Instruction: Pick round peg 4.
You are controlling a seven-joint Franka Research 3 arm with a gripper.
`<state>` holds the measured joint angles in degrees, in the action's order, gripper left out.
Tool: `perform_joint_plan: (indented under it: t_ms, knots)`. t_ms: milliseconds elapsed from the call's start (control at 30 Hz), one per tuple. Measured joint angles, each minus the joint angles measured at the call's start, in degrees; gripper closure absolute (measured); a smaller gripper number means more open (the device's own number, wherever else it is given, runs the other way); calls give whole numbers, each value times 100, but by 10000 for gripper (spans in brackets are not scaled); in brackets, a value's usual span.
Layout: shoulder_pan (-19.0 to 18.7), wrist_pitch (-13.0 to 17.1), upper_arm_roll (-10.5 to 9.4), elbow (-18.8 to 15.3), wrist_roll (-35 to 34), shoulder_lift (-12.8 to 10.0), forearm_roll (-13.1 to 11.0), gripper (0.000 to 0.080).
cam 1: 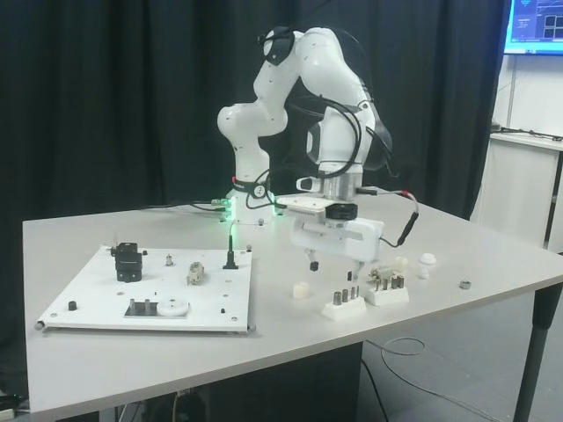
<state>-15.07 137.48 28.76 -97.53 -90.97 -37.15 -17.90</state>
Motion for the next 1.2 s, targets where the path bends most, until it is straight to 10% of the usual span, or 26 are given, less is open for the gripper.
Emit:
perform_joint_plan:
  t_ms: [1200]
  knots:
    - [488, -184, -600, 398, 8, -582, 58, 3]
